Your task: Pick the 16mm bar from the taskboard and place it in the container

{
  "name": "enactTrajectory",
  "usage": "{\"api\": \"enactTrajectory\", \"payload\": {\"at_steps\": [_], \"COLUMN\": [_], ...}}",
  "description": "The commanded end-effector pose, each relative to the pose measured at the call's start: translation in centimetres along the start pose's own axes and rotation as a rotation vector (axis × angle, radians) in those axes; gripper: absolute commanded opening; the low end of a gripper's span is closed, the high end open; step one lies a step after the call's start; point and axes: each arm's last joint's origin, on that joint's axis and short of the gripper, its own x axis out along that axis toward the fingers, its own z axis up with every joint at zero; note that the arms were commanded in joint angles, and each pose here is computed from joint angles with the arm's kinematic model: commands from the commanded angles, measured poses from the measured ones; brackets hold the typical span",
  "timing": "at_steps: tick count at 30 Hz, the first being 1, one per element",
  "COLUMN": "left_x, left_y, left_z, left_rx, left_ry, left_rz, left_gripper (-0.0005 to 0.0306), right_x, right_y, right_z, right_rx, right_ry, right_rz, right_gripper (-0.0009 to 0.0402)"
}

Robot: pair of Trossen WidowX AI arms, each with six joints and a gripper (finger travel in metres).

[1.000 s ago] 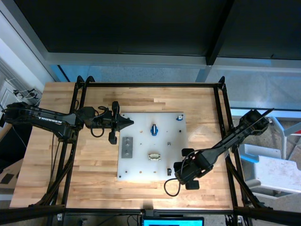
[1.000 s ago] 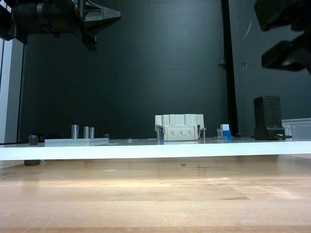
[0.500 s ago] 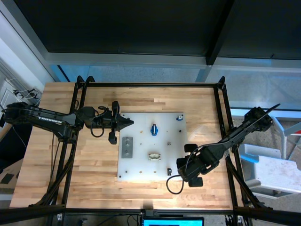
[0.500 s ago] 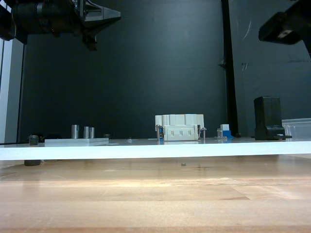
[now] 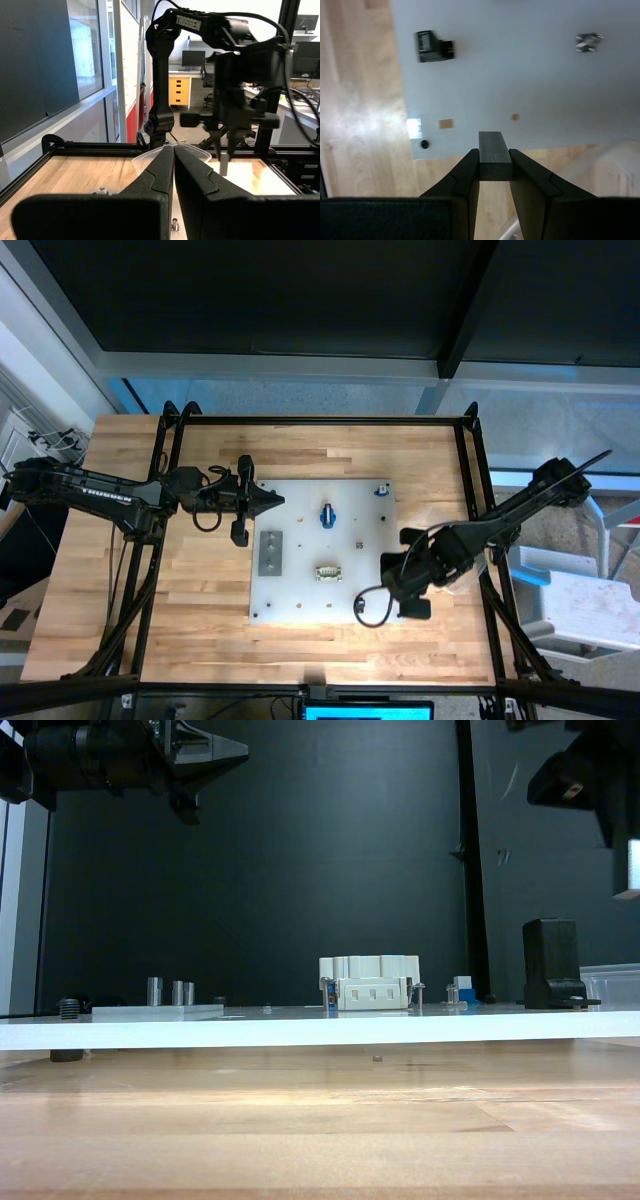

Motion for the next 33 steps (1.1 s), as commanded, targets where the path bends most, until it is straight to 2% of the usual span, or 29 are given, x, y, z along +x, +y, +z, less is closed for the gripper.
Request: {"api": "enactTrajectory", "payload": {"at_steps": [1, 12, 17, 20, 23, 33], "left_x": [0.0, 0.0, 0.0, 0.0, 0.0, 0.0], "left_y": [0.0, 0.0, 0.0, 0.0, 0.0, 0.0], "left_z": [0.0, 0.0, 0.0, 0.0, 0.0, 0.0], "left_rx": [0.000, 0.000, 0.000, 0.000, 0.000, 0.000], "left_ry": [0.000, 0.000, -0.001, -0.001, 0.000, 0.000], "left_rz": [0.000, 0.000, 0.000, 0.000, 0.000, 0.000], "left_gripper": [0.0000, 0.0000, 0.0000, 0.0000, 0.0000, 0.0000], "right_x": [0.0, -0.5, -0.6, -0.7, -0.8, 0.2], "right_y": [-1.1, -4.3, -5.2, -5.6, -6.0, -7.3], "right_z": [-0.6, -2.8, -3.9, -4.4, -5.1, -7.6], "right_rx": [0.031, 0.151, 0.185, 0.206, 0.222, 0.288], "right_ry": [0.000, -0.004, -0.001, 0.021, 0.026, 0.061], "right_rz": [-0.005, -0.021, -0.027, -0.044, -0.048, -0.062], "right_gripper": [0.0012, 0.0012, 0.0012, 0.0012, 0.0012, 0.0012]}}
